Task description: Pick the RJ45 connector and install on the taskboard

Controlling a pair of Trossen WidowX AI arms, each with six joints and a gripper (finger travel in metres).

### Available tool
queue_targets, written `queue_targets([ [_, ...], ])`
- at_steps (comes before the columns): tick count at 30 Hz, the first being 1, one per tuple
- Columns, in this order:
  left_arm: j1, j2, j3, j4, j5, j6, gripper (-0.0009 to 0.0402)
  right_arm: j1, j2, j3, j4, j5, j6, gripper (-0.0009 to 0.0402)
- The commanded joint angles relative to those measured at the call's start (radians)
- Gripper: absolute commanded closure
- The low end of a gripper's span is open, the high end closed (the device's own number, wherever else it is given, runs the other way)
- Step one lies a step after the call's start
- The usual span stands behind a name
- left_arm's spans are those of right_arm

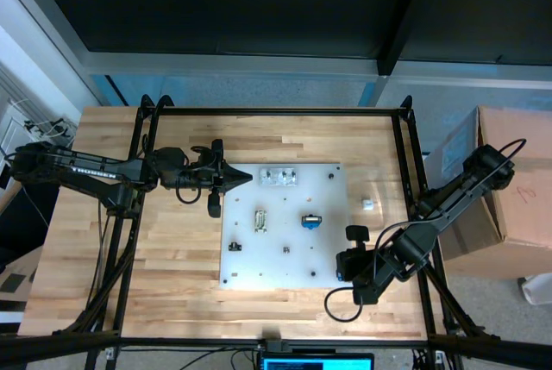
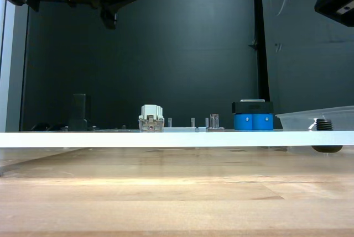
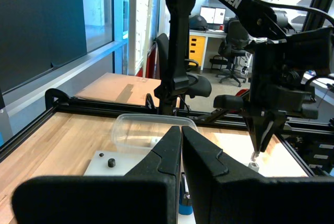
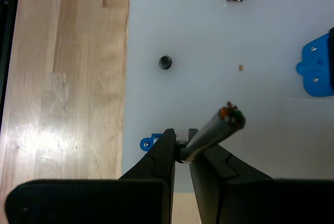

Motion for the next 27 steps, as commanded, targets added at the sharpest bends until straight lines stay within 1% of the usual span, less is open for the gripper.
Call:
queue_targets([
  [1,0.0,0.0,0.0,0.0,0.0,0.0,0.0393,0.002,0.001,-0.014,0.018,0.0,-0.015,0.0393],
  [16,0.0,0.0,0.0,0.0,0.0,0.0,0.0393,0.019,0.001,-0.025,0.033,0.022,-0.019,0.0393],
  [27,0.0,0.0,0.0,0.0,0.0,0.0,0.0393,0.031,0.001,-0.027,0.037,0.022,-0.022,0.0393],
])
